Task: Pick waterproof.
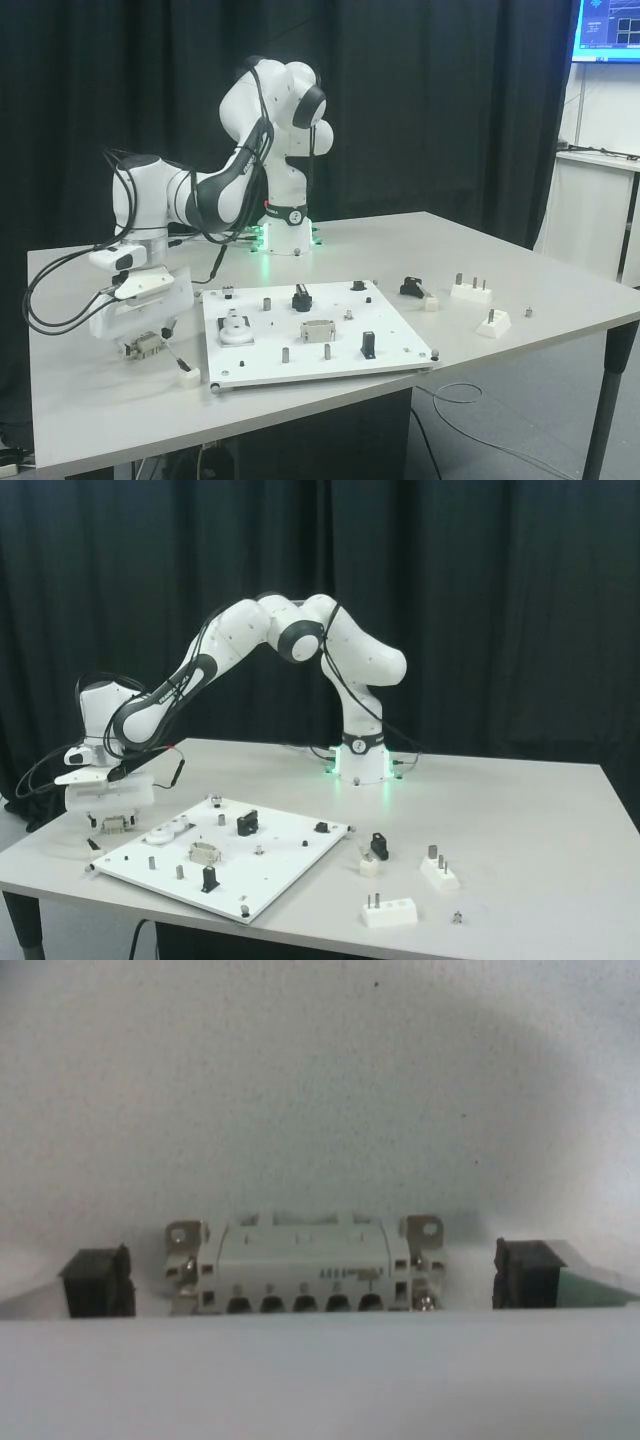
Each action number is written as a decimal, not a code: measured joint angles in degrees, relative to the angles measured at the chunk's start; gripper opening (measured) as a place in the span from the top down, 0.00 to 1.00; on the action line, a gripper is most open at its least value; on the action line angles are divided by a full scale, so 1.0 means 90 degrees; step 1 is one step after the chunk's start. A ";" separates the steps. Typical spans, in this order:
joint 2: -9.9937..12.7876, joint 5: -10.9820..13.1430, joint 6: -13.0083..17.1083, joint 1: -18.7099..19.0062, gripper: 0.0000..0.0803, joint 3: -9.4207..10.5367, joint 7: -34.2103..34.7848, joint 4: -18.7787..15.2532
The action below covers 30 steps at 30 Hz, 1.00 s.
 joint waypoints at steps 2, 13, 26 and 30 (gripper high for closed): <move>0.0015 0.0001 0.0000 -0.0013 0.00 0.0008 0.0000 0.0012; 0.0097 0.0036 0.0000 -0.0063 0.12 0.0024 0.0000 0.0096; 0.0098 0.0037 -0.0293 -0.0070 0.23 0.0006 0.0009 0.0311; 0.0094 0.0037 -0.0506 -0.0070 0.23 -0.0031 0.0036 0.0441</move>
